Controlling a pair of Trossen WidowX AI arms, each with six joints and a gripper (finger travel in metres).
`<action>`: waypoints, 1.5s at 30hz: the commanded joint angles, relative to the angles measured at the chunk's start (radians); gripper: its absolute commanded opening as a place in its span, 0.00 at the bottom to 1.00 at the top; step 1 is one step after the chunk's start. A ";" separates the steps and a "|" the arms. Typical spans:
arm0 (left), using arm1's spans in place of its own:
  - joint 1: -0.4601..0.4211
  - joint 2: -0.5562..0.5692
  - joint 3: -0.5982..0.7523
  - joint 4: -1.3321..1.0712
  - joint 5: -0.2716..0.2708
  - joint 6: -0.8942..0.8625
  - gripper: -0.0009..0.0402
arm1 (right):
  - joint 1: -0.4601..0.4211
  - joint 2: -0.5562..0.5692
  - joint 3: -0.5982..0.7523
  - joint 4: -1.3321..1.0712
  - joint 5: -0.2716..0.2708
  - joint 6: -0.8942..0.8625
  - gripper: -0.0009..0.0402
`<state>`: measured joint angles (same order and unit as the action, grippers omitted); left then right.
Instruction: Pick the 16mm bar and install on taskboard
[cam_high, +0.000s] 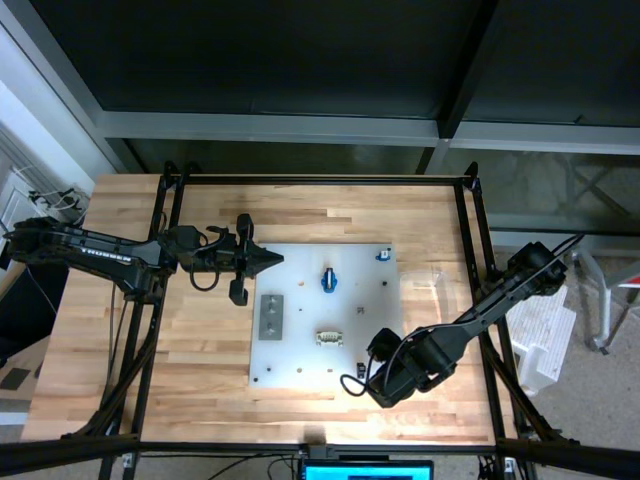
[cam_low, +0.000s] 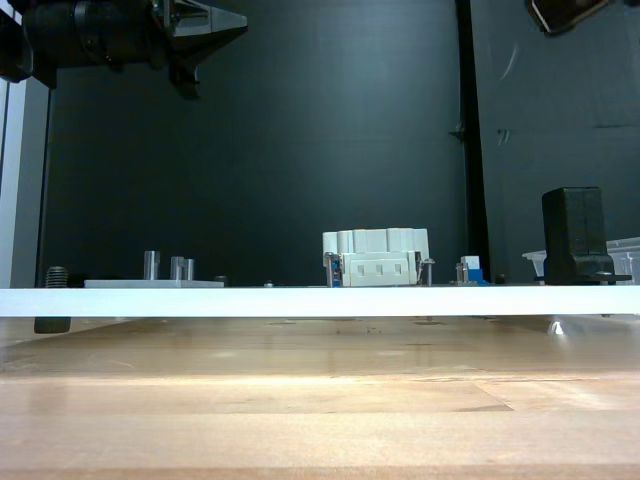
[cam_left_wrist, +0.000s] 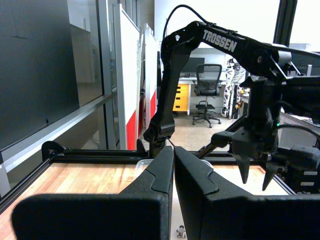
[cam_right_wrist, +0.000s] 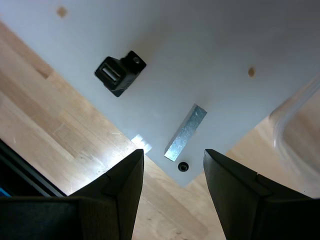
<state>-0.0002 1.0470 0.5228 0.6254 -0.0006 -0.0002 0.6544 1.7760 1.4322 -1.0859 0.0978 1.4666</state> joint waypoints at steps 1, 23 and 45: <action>0.000 0.000 0.000 0.000 0.000 0.000 0.02 | 0.003 0.001 -0.014 0.008 -0.016 0.060 0.42; 0.000 0.000 0.000 0.000 0.000 0.000 0.02 | 0.001 0.001 -0.225 0.256 -0.066 0.195 0.42; 0.000 0.000 0.000 0.000 0.000 0.000 0.02 | 0.000 0.001 -0.239 0.246 -0.069 0.195 0.33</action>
